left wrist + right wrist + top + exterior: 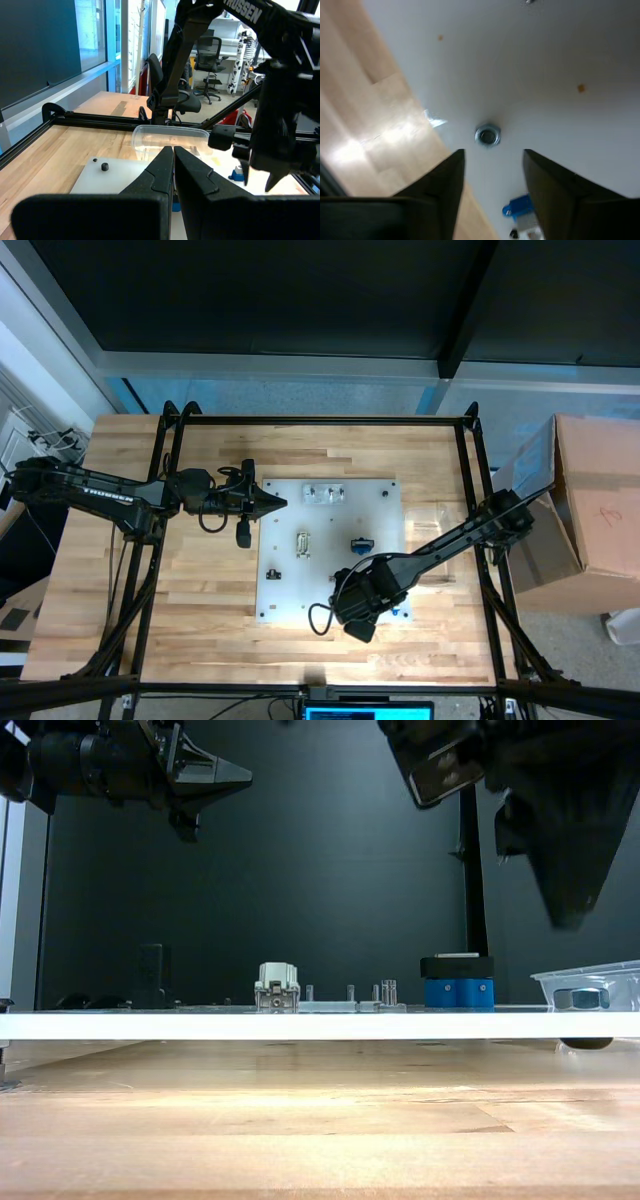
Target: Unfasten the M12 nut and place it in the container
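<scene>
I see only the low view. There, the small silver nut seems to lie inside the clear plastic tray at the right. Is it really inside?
Observer: No. The right wrist view shows the small silver nut resting on the flat white board near its edge, not in the clear plastic tray. I cannot tell whether it is on its black ribbed stud.
Operator: Does the right tool hold it?
Observer: No. The right tool is open above the nut, and neither finger touches it.
Operator: Where is the left tool over the board?
Observer: The high view shows the left tool, shut, over the board's left edge, toward the far side.
</scene>
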